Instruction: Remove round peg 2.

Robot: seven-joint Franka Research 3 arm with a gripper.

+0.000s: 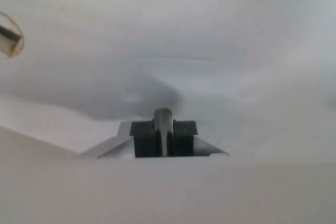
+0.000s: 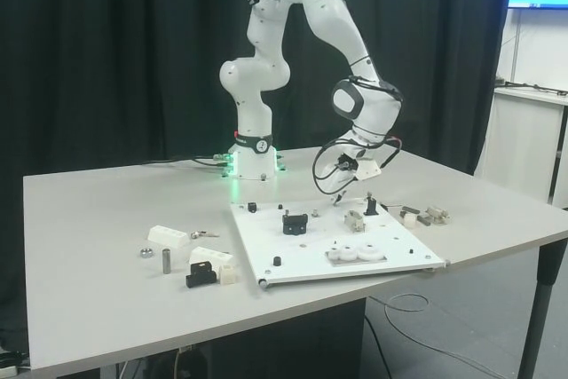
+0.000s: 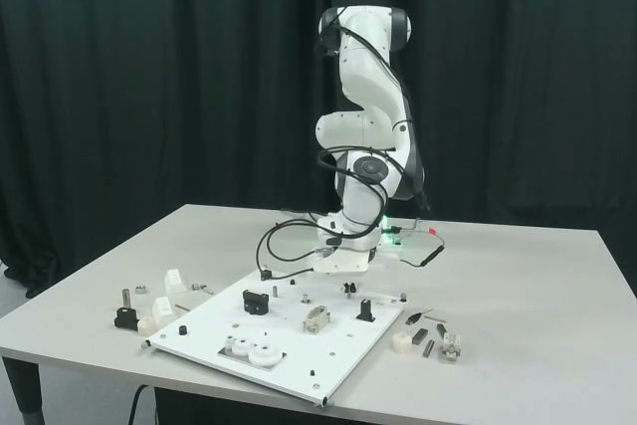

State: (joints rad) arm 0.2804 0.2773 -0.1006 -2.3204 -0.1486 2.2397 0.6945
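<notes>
Peg (image 1: 163, 129) first: in my wrist view a slim grey round pin stands between the two black fingertips of the pincer (image 1: 163, 139), its long axis running along the fingers, so I judge it sits upright and the pincer is clamped on it from above; this I take to be round peg 2, though nothing marks its number; beneath it I see only the pale face of the white board (image 1: 236, 66), and I cannot tell whether the peg's lower end is in its hole or already free of it. From the first room view the pincer (image 2: 342, 204) hangs low over the far edge of the white board (image 2: 257, 255), wrist bent steeply down; the second room view puts it (image 3: 345, 287) just above that same far edge, near the arm's base. The move, as I judge it, turns on a straight pull along the peg's axis, away from the board; any sideways drift could bind the pin. Around it: the board lies flat on the grey desk (image 2: 89, 219), with small black fixtures and white gears (image 2: 358, 253) upon it; loose parts lie on the desk beside; black curtains close the room behind.
</notes>
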